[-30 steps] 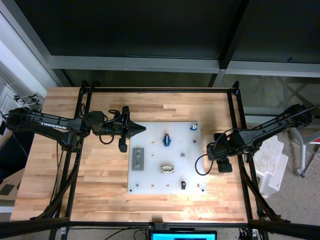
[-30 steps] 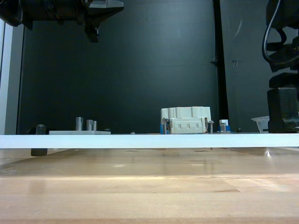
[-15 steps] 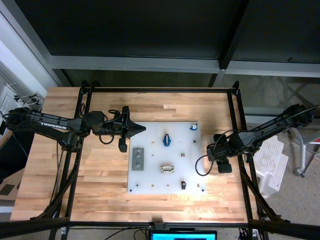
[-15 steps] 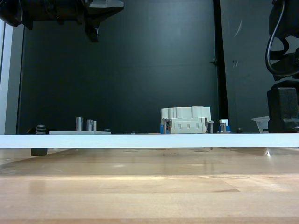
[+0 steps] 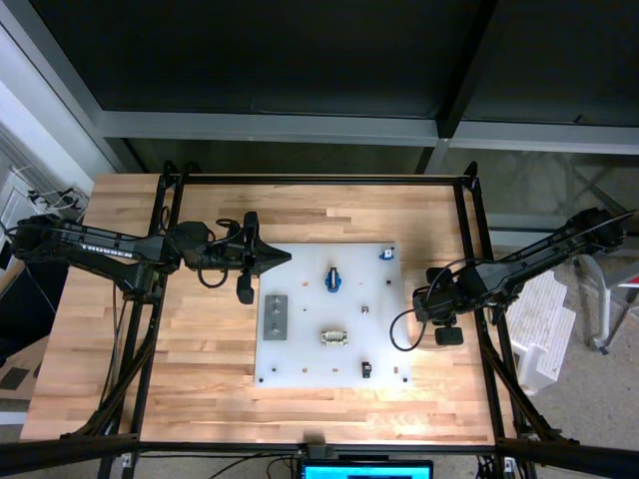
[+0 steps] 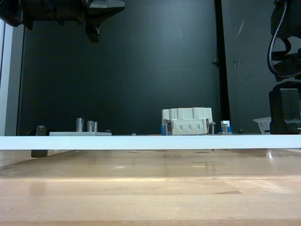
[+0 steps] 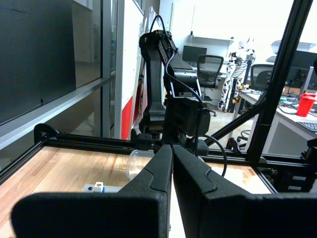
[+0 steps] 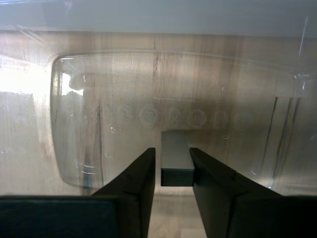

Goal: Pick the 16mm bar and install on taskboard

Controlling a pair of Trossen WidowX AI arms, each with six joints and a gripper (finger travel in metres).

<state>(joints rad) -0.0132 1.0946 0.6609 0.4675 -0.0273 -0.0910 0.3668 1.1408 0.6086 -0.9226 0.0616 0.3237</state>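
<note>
Seen from above, a wooden table (image 5: 200, 379) holds a white board (image 5: 300, 369) at the centre of the frame. The left claw (image 5: 285, 257) hangs high over the board's upper left corner, pointing towards the right of the frame. Its own camera shows the left claw (image 7: 172, 148) closed, its two black fingers (image 7: 158, 168) pressed together with nothing between them.

The right claw (image 5: 448, 337) points down at the middle right of the frame, just beyond the board's right edge. In the level view it stands at the far right (image 6: 284, 113), close to the tabletop.

The right arm's camera shows the right claw (image 8: 172, 151) inside a clear plastic tray (image 8: 99, 99). The bar (image 8: 177, 153), a short grey block, rests on the tray floor between the fingertips. The claw is open only slightly wider than the bar. A thin gap shows beside one finger (image 8: 143, 173), and the other finger's edge overlaps the bar.

On the board, a grey block (image 5: 275, 317) sits at centre left, a cream connector (image 5: 334, 338) at the centre, and a blue part (image 5: 332, 279) above it.
</note>
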